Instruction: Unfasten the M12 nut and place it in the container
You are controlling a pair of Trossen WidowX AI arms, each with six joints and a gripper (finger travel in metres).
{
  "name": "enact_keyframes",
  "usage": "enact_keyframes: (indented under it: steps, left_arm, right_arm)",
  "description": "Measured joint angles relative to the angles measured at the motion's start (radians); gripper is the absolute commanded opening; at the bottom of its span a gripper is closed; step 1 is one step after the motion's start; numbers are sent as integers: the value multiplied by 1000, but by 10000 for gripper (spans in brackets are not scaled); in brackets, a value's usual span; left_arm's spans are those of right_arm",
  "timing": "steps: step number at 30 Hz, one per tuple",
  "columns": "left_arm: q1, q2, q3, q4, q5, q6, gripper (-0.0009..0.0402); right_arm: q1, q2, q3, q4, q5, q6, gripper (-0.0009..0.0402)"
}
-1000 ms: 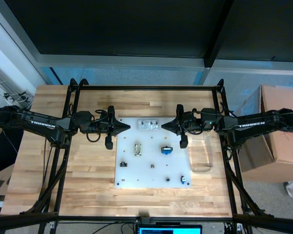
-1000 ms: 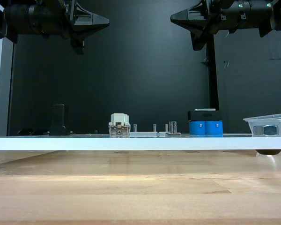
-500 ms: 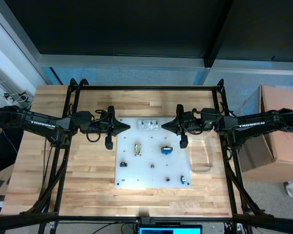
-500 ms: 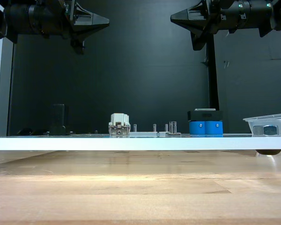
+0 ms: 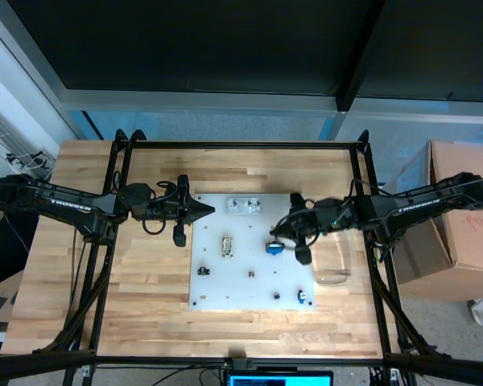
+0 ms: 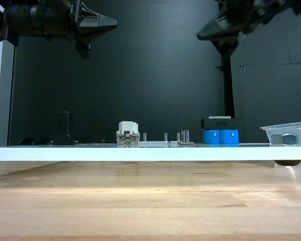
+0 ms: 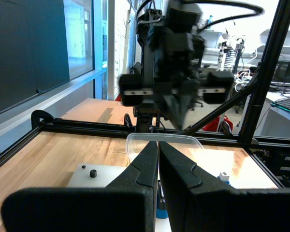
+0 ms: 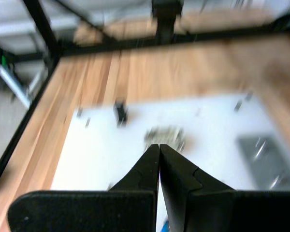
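The small silver nut (image 5: 303,297) sits on its stud near the white board's (image 5: 225,281) near right edge. In the low view the nut (image 6: 289,139) shows in front of the clear container (image 6: 286,127). From above, the container (image 5: 332,259) lies right of the board with nothing in it. My left gripper (image 5: 211,211) hangs shut high over the board's far left edge, well away from the nut; its fingers (image 7: 150,159) touch. My right gripper (image 5: 273,234) is shut too and tilts down above the blue block (image 5: 274,248), behind and left of the nut.
Standing on the board are a grey-white connector (image 6: 128,134), a silver post (image 6: 185,135) and a black post (image 6: 63,127). A black frame (image 5: 241,146) rings the wooden table. A cardboard box (image 5: 459,217) stands off the right side.
My right gripper has swung from the board's far edge toward the near side and tipped downward over the blue block. The left arm and the nut have not moved.
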Motion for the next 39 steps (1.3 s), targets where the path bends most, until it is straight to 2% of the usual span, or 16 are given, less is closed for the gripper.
enact_keyframes:
  steps: [11, 16, 20, 24, 33, 39]
  left_arm:
    - [0, 0, 0, 0, 0, 0, 0]
    - [0, 0, 0, 0, 0, 0, 0]
    - [0, 0, 0, 0, 0, 0, 0]
    - [0, 0, 0, 0, 0, 0, 0]
    - [0, 0, 0, 0, 0, 0, 0]
    - [0, 0, 0, 0, 0, 0, 0]
  right_arm:
    - [209, 238, 324, -531, 10, 204, 0]
    - [266, 355, 477, -710, 5, 259, 0]
    - [286, 433, 583, -832, -29, 342, 7]
    - [291, 497, 653, -890, -44, 421, 49]
    - [292, 607, 714, -916, -64, 715, 193]
    - [293, 656, 731, -913, -97, 746, 248]
